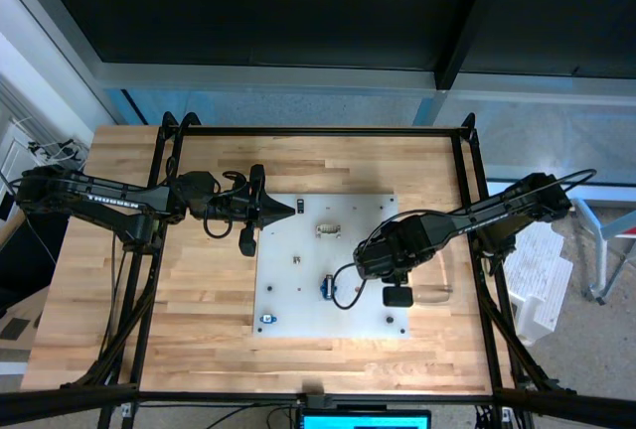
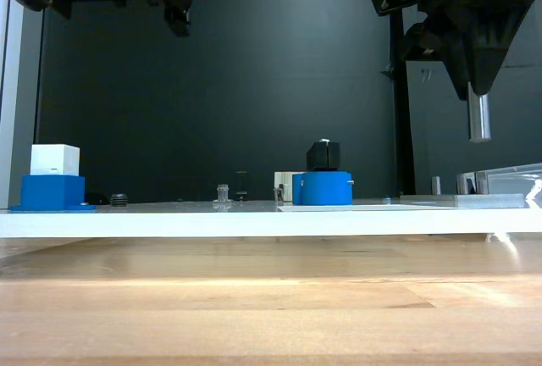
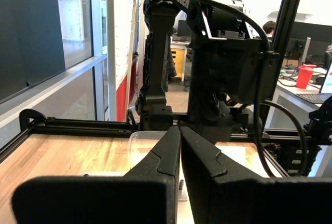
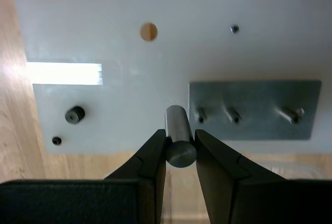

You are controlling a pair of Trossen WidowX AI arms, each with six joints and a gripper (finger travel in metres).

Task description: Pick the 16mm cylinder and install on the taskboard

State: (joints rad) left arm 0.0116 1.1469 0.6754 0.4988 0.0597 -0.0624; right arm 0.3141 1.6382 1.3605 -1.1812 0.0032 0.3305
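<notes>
My right gripper (image 4: 180,137) is shut on the 16mm cylinder (image 4: 178,130), a short silvery-grey rod held upright between its fingers. It hangs well above the white taskboard (image 4: 155,84), beside a grey metal plate (image 4: 254,111) that carries three pins. In the low view the cylinder (image 2: 479,119) points down from the right gripper (image 2: 472,78), high over the taskboard (image 2: 254,220) near its right end. From above, the right gripper (image 1: 397,290) is over the board's right part (image 1: 298,295). My left gripper (image 1: 288,211) is shut and empty, raised at the board's left edge, its fingers (image 3: 168,154) pressed together.
A blue fitting (image 2: 326,188) with a black top stands mid-board, and a blue-and-white block (image 2: 52,181) at its left end. A clear plastic tray (image 2: 508,184) lies to the right of the board. A round hole (image 4: 149,31) shows in the plate. Black frame rails border the table.
</notes>
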